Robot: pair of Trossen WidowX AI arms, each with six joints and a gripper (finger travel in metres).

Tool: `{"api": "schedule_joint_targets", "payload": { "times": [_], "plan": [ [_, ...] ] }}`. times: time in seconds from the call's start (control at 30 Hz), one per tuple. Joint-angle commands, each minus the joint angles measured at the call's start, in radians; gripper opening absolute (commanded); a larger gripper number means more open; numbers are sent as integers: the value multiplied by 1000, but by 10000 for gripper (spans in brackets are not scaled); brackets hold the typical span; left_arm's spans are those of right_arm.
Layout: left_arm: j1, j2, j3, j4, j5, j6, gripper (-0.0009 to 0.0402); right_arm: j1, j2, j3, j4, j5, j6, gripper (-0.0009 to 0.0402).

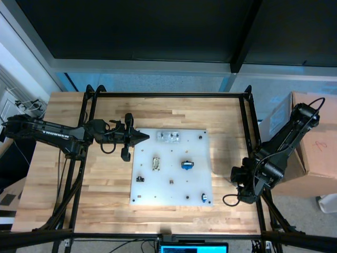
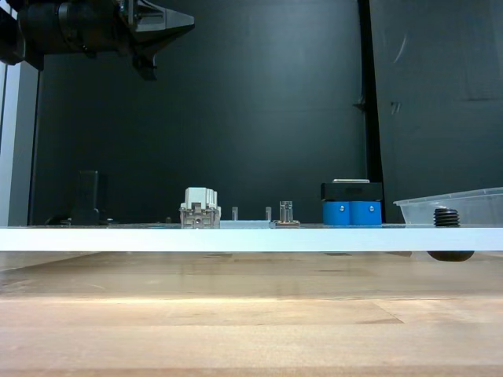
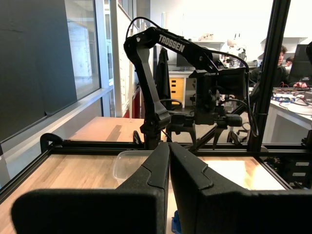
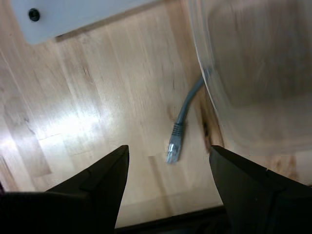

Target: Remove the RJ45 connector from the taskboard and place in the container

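RJ45 connector (image 4: 171,150), a clear plug on a grey cable, lies free on the pale wooden tabletop (image 4: 97,107), clear of its seat.
Right pincer (image 4: 168,147) hangs spread above the plug. The clear plastic container (image 4: 253,63) stands just beside the plug, with the cable reaching its wall. The white flat taskboard (image 4: 73,14) is farther off. Left pincer (image 1: 142,137), pressed together and holding nothing, hovers high over the board's left edge.

Soft overhead lighting. Low view dim: left gripper (image 2: 187,22) silhouetted at 11 o'clock. Right wrist view: table (image 4: 73,122) glare, RJ45 connector (image 4: 172,148) blurred.
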Motion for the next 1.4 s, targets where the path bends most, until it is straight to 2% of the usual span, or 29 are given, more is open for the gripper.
{"api": "schedule_joint_targets", "payload": {
  "times": [0.03,0.13,0.33,0.7,0.97,1.1,1.4],
  "plan": [
    [0,0,0,0,0,0,0,4,5,0,-10,-7,55,236],
    [0,0,0,0,0,0,0,5,30,0,-24,-26,63,238],
    [0,0,0,0,0,0,0,8,74,-8,-10,-24,61,242],
    [0,0,0,0,0,0,0,6,82,-130,130,-29,100,240],
    [0,0,0,0,0,0,0,10,158,-171,210,-48,72,240],
    [0,0,0,0,0,0,0,10,158,-214,290,-48,77,240],
    [0,0,0,0,0,0,0,11,158,-247,297,-44,85,239]
  ]
}}
